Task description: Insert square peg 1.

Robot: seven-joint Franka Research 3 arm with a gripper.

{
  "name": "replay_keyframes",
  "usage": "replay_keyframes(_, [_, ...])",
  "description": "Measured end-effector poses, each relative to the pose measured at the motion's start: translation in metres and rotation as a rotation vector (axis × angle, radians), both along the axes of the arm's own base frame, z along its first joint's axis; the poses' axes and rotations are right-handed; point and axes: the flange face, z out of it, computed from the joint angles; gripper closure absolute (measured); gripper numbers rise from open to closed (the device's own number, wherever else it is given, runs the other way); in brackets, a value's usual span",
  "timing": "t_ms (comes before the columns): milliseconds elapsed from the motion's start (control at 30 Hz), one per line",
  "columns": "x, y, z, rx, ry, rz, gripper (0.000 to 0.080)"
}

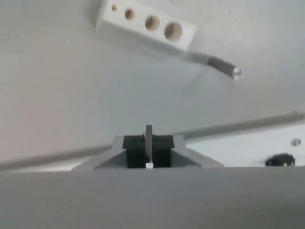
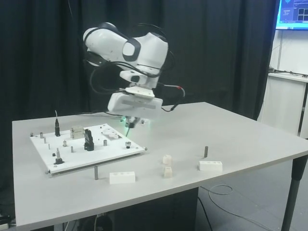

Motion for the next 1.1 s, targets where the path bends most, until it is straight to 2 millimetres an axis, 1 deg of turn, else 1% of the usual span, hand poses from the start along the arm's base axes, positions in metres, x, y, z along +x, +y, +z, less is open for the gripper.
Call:
replay_keyframes(200, [-0.02,-0.013,0.008,0.035,0.039,-0.005,0.0775])
replay_keyframes(467, [-0.051,-0.02,0.015,0.059,0.073,-0.015,0.0775])
replay_keyframes(800, [-0.089,-0.028,0.023,0.055,0.069,-0.015,0.0775])
replay_keyframes(1100, [-0.111,-0.043,0.027,0.053,0.048,-0.021,0.0775])
